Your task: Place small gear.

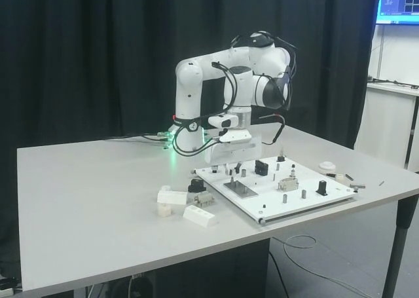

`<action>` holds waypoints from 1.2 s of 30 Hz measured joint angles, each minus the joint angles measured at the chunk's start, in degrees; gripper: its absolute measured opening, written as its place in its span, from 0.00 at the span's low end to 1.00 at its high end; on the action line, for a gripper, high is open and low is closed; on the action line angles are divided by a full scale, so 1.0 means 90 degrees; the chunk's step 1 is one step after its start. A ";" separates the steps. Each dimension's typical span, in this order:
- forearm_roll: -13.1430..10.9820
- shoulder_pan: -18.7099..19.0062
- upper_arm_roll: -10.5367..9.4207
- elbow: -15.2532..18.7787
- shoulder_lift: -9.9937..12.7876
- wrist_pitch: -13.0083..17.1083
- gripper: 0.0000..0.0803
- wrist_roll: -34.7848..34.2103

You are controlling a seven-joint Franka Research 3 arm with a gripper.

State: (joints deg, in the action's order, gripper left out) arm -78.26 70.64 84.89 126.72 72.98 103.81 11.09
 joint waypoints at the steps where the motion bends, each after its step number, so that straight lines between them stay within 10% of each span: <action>1: 0.0015 0.0005 0.0017 -0.0001 0.0000 -0.0005 0.24 0.0000; 36: 0.0059 0.0459 0.0473 -0.0534 -0.0096 -0.0750 0.24 -0.0764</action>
State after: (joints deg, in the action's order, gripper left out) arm -77.73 74.78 89.14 121.92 72.11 97.06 4.21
